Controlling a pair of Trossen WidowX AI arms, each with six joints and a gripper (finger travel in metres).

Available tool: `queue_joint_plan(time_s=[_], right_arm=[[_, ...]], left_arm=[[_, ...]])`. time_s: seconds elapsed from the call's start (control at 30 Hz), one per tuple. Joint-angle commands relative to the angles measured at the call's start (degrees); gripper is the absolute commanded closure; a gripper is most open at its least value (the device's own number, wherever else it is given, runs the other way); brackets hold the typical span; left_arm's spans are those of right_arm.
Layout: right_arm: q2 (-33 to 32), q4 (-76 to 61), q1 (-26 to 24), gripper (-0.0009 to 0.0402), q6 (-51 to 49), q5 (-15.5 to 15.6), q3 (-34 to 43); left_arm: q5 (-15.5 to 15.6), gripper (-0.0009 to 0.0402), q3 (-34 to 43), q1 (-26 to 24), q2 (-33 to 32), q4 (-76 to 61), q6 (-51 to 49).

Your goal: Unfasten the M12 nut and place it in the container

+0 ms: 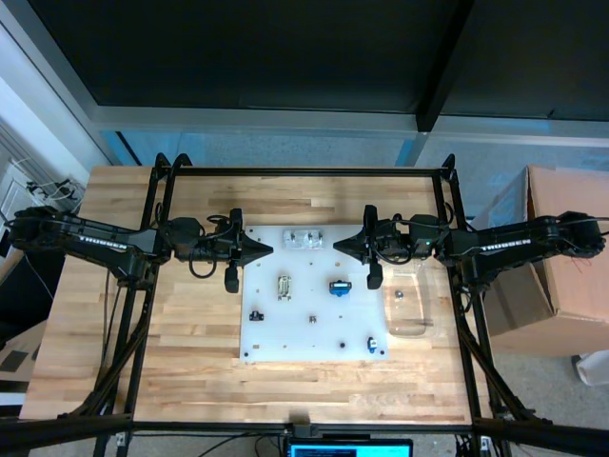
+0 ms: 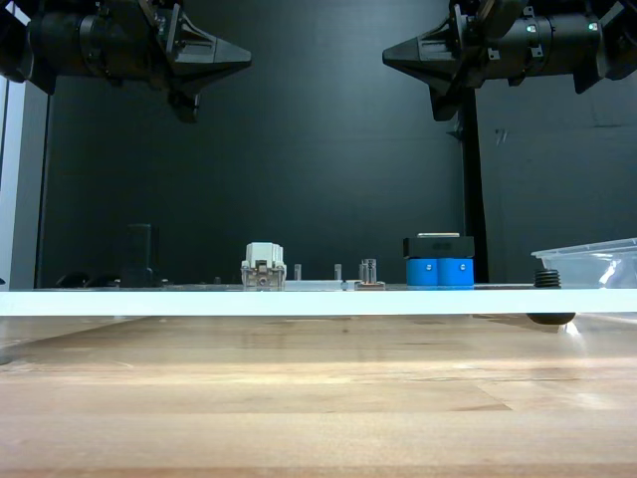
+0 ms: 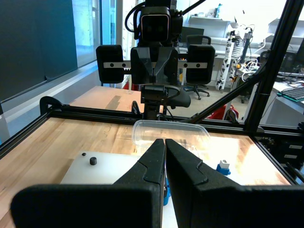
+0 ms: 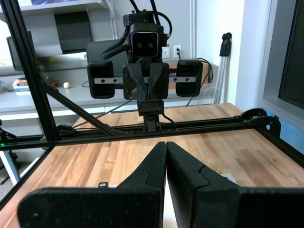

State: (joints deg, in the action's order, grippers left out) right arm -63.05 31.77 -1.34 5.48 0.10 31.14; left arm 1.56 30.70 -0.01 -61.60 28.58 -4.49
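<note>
**Nut in the container, both grippers raised and closed**

Wooden tabletop (image 1: pixel 190 362) inside a black frame (image 1: pixel 304 172), with a dark wall behind. A lit screen (image 1: pixel 347 447) sits at the near edge and a cardboard box (image 1: pixel 561 248) stands off the right side. The white board (image 1: pixel 285 333) lies mid-tabletop.

- **Left gripper** (image 1: pixel 269 249): high over the board's far left, fingers pressed together, holding nothing.
- **On the board, left to right:** grey connector (image 1: pixel 284 286), silver post (image 1: pixel 311 319), blue block (image 1: pixel 340 286), then the black stud (image 2: pixel 544 280) near the near right edge, ribs bare.
- **Right gripper** (image 1: pixel 336 248): high over the board's far edge, tip facing the left one, fingers together, empty.
- **Clear container** (image 1: pixel 409 334): just beside the board's right edge. The silver nut (image 1: pixel 400 294) lies free inside it, off the stud.
</note>
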Motion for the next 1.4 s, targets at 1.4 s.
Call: queue_joint_plan(time_s=[1.4], right_arm=[[-0.07,1.42,0.11,0.0393,-1.90,-0.07,0.61]], left_arm=[[-0.02,0.0393,0.02,0.02,0.00,0.00,0.02]])
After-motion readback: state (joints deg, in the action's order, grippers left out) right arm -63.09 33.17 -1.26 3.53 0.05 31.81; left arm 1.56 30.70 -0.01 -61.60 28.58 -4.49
